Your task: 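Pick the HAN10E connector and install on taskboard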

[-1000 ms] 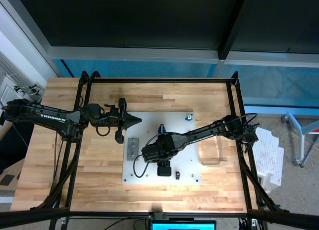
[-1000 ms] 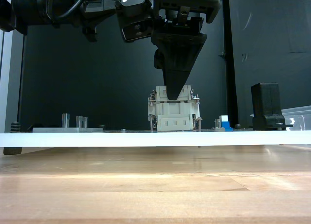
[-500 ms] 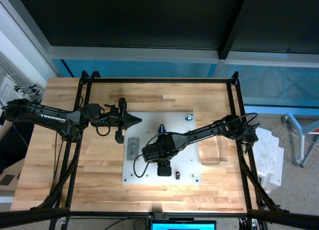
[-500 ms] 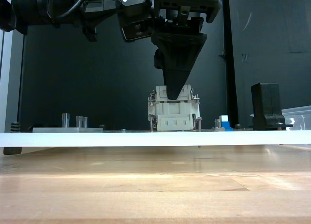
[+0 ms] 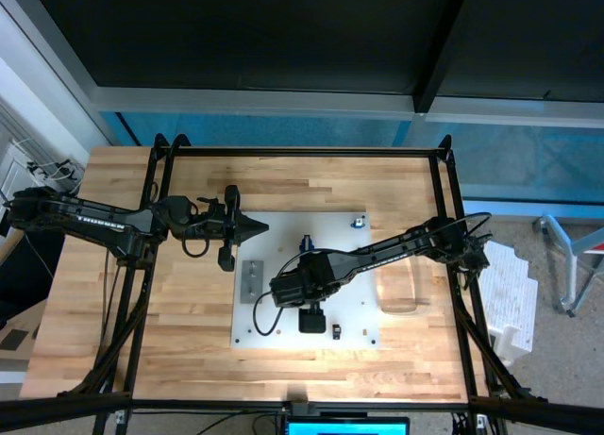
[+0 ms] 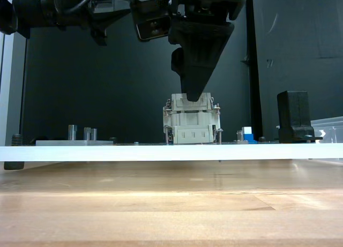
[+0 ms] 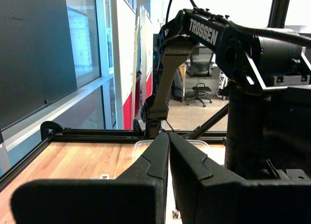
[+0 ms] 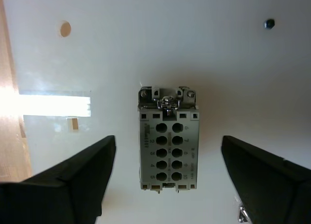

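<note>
The HAN10E connector [image 8: 168, 139], pale grey-beige with two rows of numbered holes, stands upright on the white taskboard [image 8: 218, 49]. In the low view the connector [image 6: 191, 124] sits mid-board on the taskboard [image 6: 107, 152]. My right gripper [image 6: 193, 98] hangs straight over it, tips at its top edge. It is open, and its fingers [image 8: 73, 180] stand wide to either side without touching the connector. From above, the right gripper [image 5: 310, 318] hides the connector. My left gripper [image 5: 255, 227] hovers shut over the taskboard's [image 5: 354, 265] back-left corner, fingers [image 7: 160, 151] pressed together.
A grey metal block with pegs [image 5: 251, 282] [image 6: 80, 134] sits on the board's left. A blue fitting [image 6: 247, 133] and a black fitting [image 6: 293, 118] stand on its right. A clear tray [image 5: 398, 286] lies right of the board. Black frame rails [image 5: 302, 153] border the table.
The right gripper has lifted slightly off the connector, its tips now at the connector's top. The connector stays seated on the board. The left arm has not moved.
</note>
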Controlling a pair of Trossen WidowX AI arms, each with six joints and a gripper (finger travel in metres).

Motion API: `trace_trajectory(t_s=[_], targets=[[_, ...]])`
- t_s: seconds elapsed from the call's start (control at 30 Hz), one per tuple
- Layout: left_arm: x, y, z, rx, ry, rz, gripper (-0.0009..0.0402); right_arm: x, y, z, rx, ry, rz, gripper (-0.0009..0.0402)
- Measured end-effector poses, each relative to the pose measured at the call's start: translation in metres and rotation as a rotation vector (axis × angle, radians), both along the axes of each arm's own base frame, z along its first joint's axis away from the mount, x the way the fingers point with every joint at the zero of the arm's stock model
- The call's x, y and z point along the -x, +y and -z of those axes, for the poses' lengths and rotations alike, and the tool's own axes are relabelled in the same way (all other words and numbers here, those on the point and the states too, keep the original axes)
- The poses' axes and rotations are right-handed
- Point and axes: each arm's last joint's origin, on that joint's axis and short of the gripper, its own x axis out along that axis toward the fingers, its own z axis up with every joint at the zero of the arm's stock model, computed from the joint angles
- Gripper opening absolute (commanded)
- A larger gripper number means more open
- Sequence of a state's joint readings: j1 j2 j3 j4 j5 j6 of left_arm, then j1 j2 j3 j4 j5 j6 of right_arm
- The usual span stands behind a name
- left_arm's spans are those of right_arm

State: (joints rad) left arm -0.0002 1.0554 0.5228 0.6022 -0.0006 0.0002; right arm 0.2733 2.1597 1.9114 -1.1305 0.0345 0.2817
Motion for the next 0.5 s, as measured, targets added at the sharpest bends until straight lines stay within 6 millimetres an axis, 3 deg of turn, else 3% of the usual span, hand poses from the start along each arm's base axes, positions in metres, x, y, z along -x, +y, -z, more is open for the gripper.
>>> trace_trajectory(t_s=[0.2,0.5], targets=[[0.0,0.0,0.0,0.0,0.0,0.0,0.0001,0.009,-0.003,-0.02,-0.005,-0.019,0.0,0.0367],[0.0,0.0,0.0,0.0,0.0,0.0,0.0001,0.027,-0.008,-0.057,-0.02,-0.075,-0.001,0.0356]])
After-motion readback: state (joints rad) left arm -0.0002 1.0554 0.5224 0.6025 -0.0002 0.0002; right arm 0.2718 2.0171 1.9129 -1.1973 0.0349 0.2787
